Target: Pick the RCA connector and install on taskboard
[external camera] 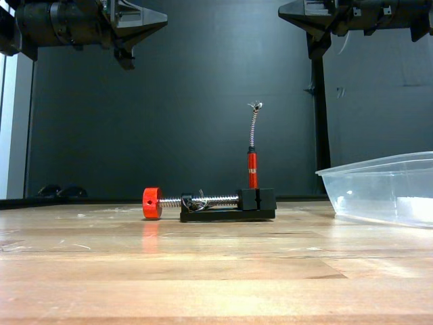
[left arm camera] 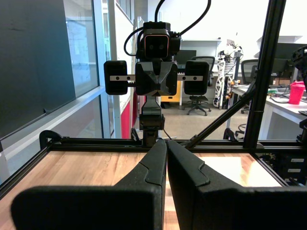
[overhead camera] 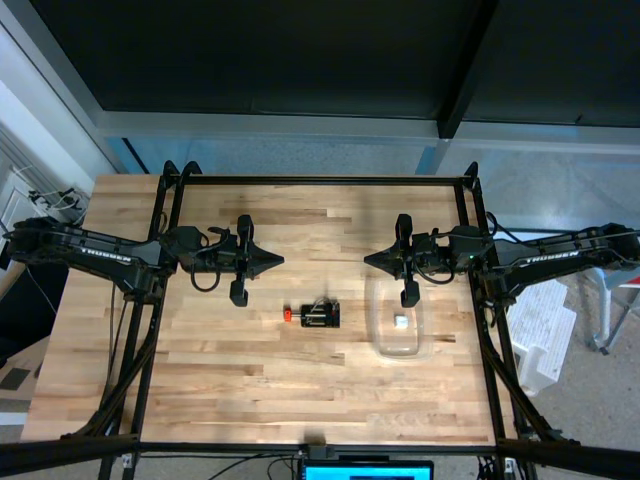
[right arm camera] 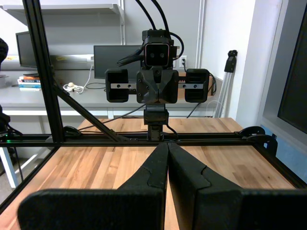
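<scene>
The taskboard (overhead camera: 318,316) is a small black block lying mid-table, with a red-orange knob (external camera: 151,203) at its left end and a silvery screw along its top. A thin red post topped by a spring (external camera: 252,162) stands upright on it. No view shows the RCA connector. My left gripper (overhead camera: 279,261) hovers high above the table, behind and left of the taskboard, shut and empty. My right gripper (overhead camera: 367,261) mirrors it behind and to the right, also shut and empty. Each wrist view shows its own fingers pressed together, left gripper (left arm camera: 166,142) and right gripper (right arm camera: 168,143).
A clear plastic tray (overhead camera: 381,334) sits right of the taskboard and holds a small white cube (overhead camera: 400,321). The tray's wall (external camera: 379,193) rises at the right in the low view. A black metal frame (overhead camera: 320,181) borders the table.
</scene>
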Controlling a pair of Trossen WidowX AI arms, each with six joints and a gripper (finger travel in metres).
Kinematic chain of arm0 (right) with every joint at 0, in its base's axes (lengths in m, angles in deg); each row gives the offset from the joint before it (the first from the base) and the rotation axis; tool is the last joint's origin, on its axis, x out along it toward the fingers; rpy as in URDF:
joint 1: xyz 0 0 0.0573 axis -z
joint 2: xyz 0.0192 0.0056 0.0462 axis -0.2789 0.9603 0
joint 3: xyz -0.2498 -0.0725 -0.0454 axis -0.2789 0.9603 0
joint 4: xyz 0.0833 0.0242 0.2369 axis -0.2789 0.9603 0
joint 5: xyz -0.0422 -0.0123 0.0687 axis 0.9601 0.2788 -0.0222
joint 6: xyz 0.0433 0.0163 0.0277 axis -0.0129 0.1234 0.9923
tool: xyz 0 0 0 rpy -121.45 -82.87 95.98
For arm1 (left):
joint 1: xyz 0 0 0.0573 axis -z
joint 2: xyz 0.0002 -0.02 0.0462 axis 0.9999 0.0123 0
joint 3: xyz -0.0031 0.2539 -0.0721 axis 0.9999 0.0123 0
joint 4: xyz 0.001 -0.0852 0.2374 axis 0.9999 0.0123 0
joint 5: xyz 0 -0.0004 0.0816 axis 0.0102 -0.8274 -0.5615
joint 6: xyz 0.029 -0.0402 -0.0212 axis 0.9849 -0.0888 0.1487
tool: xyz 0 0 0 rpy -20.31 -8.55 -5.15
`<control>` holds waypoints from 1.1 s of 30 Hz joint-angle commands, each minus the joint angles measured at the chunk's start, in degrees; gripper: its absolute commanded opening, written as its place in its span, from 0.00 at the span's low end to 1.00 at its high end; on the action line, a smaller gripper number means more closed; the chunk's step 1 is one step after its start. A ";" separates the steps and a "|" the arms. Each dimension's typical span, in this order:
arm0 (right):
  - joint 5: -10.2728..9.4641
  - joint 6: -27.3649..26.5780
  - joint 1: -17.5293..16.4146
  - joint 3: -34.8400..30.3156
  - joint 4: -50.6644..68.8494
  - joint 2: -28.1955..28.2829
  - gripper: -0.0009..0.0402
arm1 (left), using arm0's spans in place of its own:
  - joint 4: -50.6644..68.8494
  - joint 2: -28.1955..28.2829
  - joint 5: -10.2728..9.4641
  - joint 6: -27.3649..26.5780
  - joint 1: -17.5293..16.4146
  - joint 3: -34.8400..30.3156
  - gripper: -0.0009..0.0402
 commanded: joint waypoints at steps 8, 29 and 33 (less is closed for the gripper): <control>0.02 0.04 -0.02 -0.07 -0.02 0.04 0.02 | 0.00 0.02 0.00 0.00 0.00 0.00 0.02; 0.02 0.04 -0.02 -0.07 0.04 0.04 0.02 | 0.00 0.02 0.00 0.00 0.00 0.00 0.02; 0.02 0.04 -0.02 -0.07 0.04 0.04 0.02 | 0.00 0.02 0.00 0.00 0.00 0.00 0.02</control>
